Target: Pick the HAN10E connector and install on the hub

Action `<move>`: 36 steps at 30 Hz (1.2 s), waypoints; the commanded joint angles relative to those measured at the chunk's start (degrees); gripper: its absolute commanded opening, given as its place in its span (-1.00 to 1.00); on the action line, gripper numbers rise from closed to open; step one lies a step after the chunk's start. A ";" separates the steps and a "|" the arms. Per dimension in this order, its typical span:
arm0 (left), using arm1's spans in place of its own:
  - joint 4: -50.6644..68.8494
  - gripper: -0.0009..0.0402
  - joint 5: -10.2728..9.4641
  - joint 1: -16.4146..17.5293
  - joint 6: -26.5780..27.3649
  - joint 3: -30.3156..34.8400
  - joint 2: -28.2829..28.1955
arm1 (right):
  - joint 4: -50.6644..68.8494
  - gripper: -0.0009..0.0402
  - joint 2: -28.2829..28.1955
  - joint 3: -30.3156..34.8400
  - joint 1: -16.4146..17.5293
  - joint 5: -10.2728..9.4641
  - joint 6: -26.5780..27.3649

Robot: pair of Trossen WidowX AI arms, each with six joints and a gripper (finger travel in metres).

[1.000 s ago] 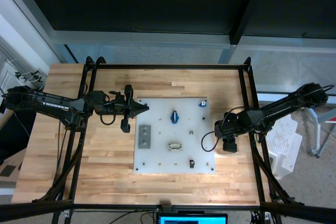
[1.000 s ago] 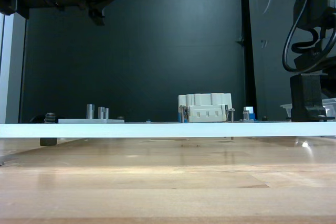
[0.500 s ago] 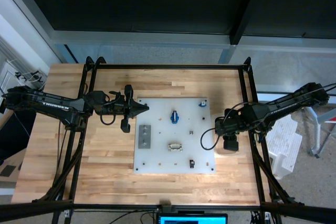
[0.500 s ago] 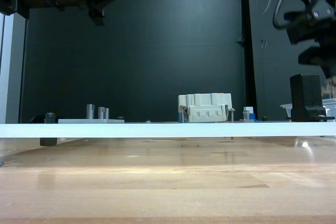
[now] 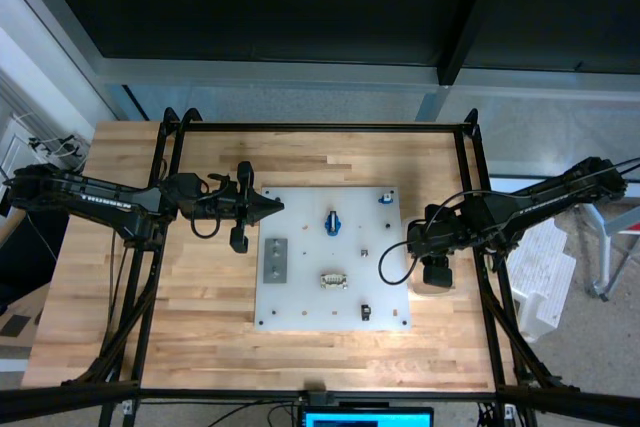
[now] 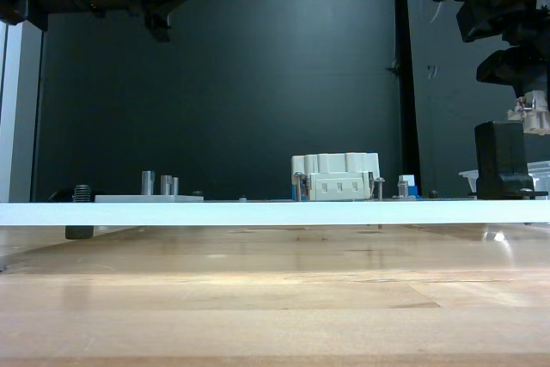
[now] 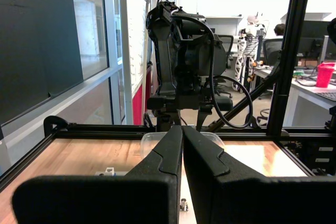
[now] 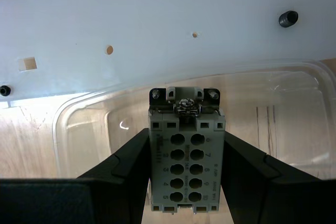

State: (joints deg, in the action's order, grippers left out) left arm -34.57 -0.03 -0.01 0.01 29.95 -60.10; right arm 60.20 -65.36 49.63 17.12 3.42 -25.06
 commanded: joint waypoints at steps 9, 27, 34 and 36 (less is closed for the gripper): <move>0.00 -0.96 0.00 0.00 -0.02 0.00 0.00 | 1.03 -0.93 -5.90 5.99 0.13 0.00 2.01; 0.00 -0.96 0.00 0.00 -0.02 0.00 0.00 | 1.01 -0.93 -29.90 26.58 -0.02 0.04 6.16; 0.00 -0.96 0.00 0.00 -0.02 0.00 0.00 | 1.90 -0.93 -36.63 34.88 -0.28 0.00 6.03; 0.00 -0.96 0.00 0.00 -0.02 0.00 0.00 | 2.32 -0.93 -38.60 37.20 -0.39 0.02 6.08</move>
